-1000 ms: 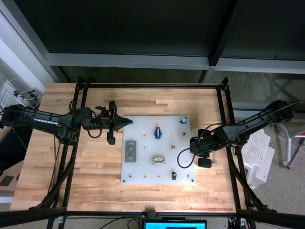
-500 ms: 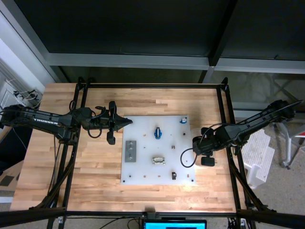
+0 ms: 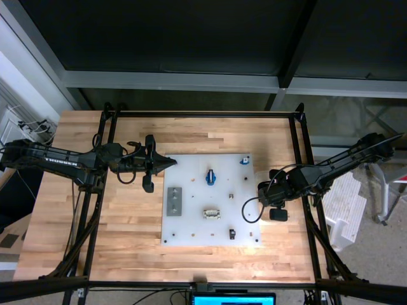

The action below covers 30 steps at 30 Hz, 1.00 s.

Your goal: Pick the 16mm bar and install on taskboard

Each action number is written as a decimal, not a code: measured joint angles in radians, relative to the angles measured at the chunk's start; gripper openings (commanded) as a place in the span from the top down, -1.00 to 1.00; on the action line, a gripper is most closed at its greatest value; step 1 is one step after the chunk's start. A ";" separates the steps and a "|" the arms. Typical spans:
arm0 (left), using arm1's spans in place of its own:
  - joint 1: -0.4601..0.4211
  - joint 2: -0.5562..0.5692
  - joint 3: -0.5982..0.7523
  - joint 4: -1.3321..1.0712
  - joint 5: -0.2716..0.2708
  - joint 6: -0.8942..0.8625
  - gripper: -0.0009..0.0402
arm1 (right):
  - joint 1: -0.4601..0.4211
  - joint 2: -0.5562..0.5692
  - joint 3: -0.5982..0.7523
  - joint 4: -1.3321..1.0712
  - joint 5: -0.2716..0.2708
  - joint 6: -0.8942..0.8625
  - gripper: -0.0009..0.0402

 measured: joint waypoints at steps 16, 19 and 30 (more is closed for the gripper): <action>0.000 0.000 0.000 0.000 0.000 0.000 0.95 | 0.001 -0.009 0.000 -0.010 0.000 0.023 -0.26; 0.000 0.000 0.000 0.000 0.000 0.000 0.95 | 0.002 -0.009 0.000 -0.010 0.000 0.023 -0.24; 0.000 0.000 0.000 0.000 0.000 0.000 0.95 | 0.039 -0.009 -0.001 0.009 -0.010 -0.130 -0.12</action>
